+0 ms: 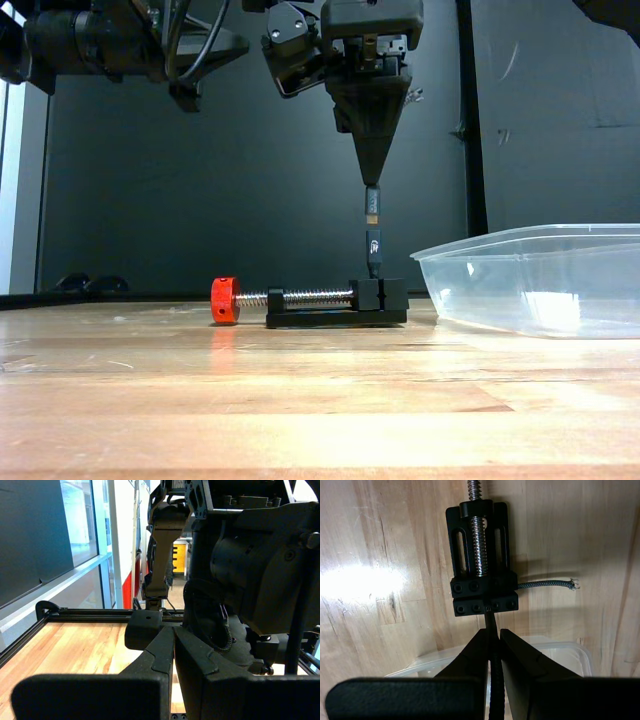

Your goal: Pick the USB-C connector and install on taskboard

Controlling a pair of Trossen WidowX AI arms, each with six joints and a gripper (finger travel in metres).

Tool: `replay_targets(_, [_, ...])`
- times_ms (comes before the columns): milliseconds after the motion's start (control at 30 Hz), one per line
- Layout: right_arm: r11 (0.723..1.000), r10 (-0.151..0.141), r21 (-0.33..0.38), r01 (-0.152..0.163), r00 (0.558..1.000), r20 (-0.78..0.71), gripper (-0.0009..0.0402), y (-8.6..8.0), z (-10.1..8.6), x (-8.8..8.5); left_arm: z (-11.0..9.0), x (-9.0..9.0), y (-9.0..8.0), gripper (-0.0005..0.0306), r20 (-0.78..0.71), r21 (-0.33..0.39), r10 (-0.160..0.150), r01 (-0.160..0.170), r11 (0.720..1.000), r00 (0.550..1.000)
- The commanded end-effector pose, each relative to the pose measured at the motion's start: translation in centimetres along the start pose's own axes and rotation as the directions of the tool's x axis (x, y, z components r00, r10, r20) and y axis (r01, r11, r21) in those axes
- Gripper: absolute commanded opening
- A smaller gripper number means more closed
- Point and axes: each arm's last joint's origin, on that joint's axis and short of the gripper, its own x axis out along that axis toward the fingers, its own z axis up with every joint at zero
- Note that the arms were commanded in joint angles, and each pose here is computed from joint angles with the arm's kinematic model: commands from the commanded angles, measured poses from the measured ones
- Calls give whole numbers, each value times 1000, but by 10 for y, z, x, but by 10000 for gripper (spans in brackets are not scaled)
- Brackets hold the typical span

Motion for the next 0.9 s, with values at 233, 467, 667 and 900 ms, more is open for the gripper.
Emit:
replay_targets(233, [1000,-3,-2,3,1000,-11,0,1,2,7,0,0,0,0,0,0,0,0,1000,1000])
replay_targets(467, [1000,-6,-2,6,1000,-18,0,1,2,7,0,0,0,0,0,0,-1,1,1000,1000])
replay_targets(667, [1000,-9,-5,9,1000,-22,0,1,1,7,0,0,0,0,0,0,0,0,1000,1000])
replay_targets(900, [1000,-10,-12,9,1000,-21,0,1,1,7,0,0,0,0,0,0,0,0,1000,1000])
